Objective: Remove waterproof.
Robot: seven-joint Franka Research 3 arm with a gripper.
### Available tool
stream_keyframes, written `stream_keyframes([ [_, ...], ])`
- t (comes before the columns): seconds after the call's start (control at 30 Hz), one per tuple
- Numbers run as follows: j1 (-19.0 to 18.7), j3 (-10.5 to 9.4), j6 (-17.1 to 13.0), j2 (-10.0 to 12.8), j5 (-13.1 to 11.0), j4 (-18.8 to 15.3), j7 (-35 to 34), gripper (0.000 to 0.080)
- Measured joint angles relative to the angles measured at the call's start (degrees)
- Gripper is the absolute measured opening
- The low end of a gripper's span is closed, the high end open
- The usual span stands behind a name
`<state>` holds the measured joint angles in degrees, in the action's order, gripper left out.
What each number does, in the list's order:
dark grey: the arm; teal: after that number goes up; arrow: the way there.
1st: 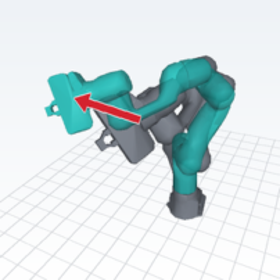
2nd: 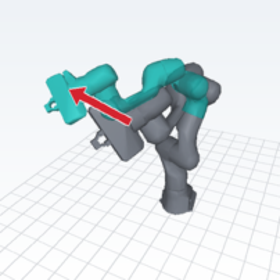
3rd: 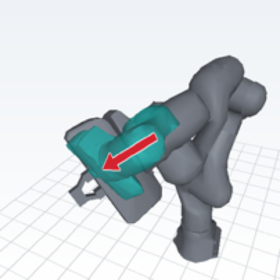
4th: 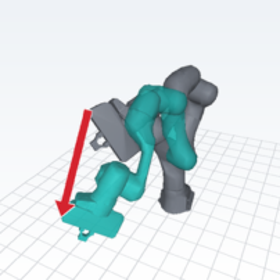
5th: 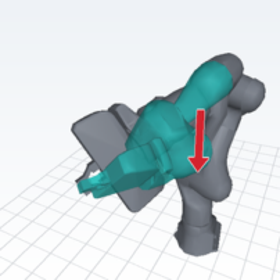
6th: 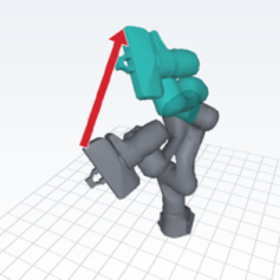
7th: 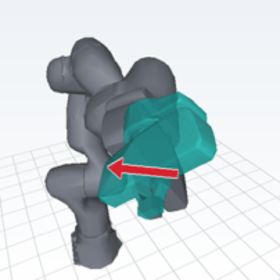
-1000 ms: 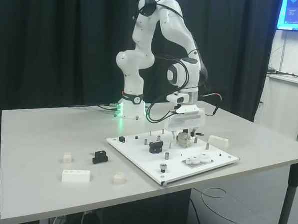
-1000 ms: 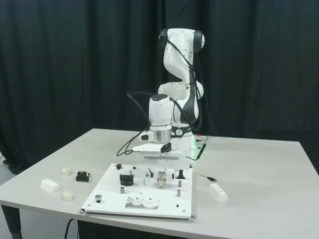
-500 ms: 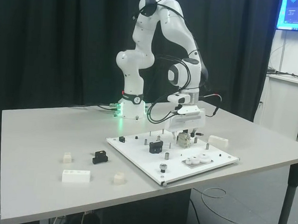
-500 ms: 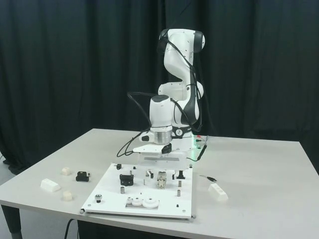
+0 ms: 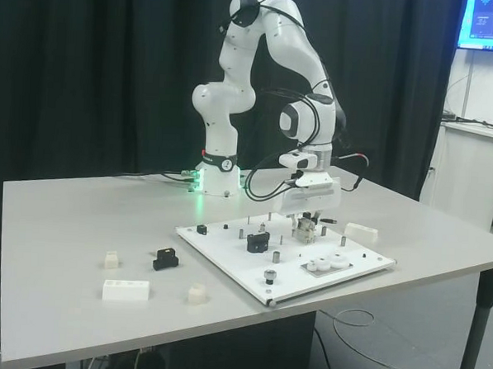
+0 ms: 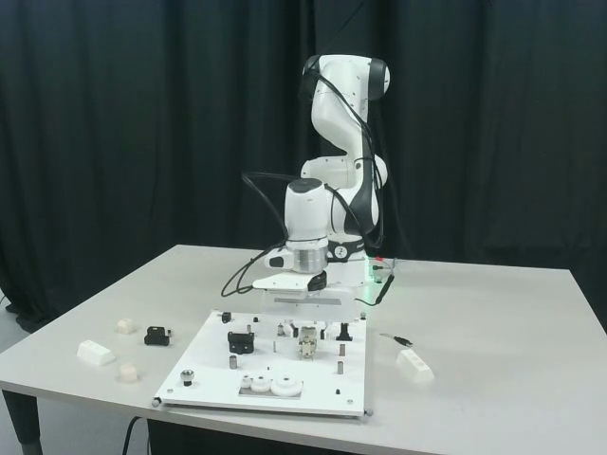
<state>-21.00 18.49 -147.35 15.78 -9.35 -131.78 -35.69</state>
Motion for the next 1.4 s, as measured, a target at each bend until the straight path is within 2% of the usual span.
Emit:
stream_keyframes([
  [0.17,0.03,0.24,0.38,0.11,0.77,0.16,-0.86,0.0514],
  [0.2,0.01,0.22,0.42,0.11,1.1,0.18,-0.85,0.0315],
  [1.4,0.07,0.23,1.04,0.13,1.19,0.44,-0.49,0.0312],
])
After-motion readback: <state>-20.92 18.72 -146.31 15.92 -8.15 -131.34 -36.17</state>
